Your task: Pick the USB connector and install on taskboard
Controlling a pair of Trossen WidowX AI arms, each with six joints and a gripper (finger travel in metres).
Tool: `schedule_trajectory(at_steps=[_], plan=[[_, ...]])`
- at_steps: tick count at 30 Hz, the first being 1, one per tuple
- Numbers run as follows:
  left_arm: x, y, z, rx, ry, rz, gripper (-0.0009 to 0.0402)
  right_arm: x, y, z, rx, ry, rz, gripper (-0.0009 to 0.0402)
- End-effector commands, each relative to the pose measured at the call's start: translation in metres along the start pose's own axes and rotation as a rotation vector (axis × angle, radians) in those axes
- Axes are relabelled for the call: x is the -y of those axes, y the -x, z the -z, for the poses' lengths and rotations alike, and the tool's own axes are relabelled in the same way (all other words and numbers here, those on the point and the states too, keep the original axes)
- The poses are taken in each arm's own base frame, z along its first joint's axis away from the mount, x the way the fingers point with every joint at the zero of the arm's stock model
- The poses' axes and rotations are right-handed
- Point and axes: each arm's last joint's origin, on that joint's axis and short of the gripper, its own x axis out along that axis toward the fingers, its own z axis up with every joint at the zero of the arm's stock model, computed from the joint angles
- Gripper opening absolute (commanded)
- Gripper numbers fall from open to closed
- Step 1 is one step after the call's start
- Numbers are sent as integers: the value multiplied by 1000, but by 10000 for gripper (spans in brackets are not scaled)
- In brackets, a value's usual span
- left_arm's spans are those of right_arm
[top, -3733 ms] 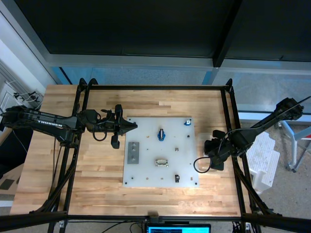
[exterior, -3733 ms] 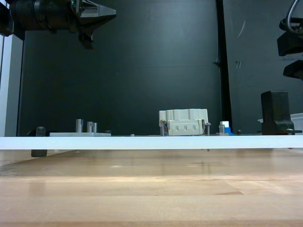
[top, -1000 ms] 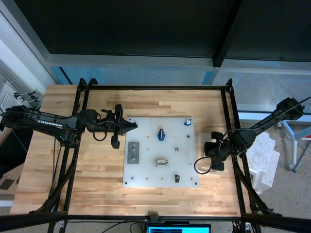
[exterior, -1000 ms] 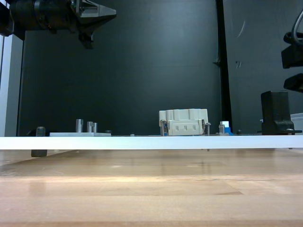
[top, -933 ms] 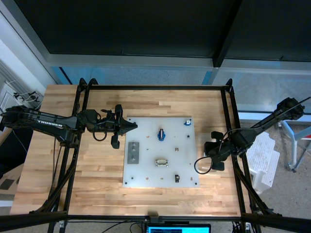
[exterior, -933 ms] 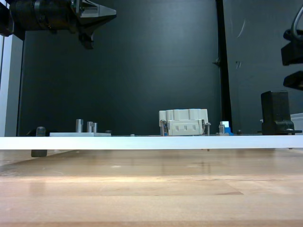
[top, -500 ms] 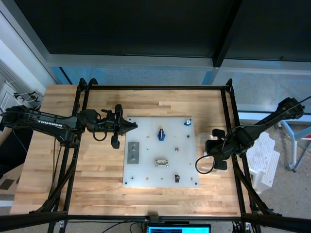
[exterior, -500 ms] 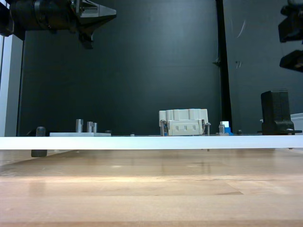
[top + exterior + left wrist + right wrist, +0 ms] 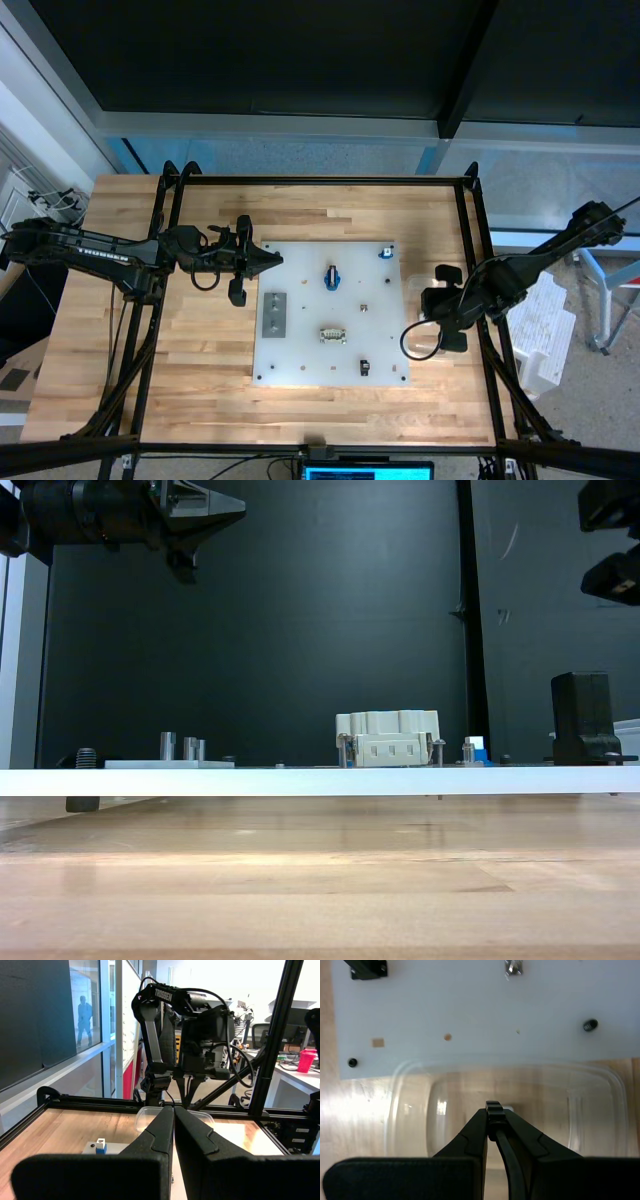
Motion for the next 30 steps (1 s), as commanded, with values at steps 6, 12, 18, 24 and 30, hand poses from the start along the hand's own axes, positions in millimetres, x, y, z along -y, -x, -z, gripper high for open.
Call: schedule_trajectory(at_steps=[6, 12, 18, 24, 30], plan=[[0, 0, 0, 0, 0, 0, 0, -25, -4, -30, -4, 17, 0, 0], [0, 0, 0, 0, 0, 0, 0, -47, -16, -53, -3, 9, -7, 0], [0, 0, 0, 0, 0, 0, 0, -69, -25, -73, -13, 18, 2, 0], [0, 0, 0, 0, 0, 0, 0, -83, -34, -90, -9, 21, 22, 0], [0, 0, 0, 1, 0, 0, 0, -96, -41, -105, -12, 14, 19, 0]])
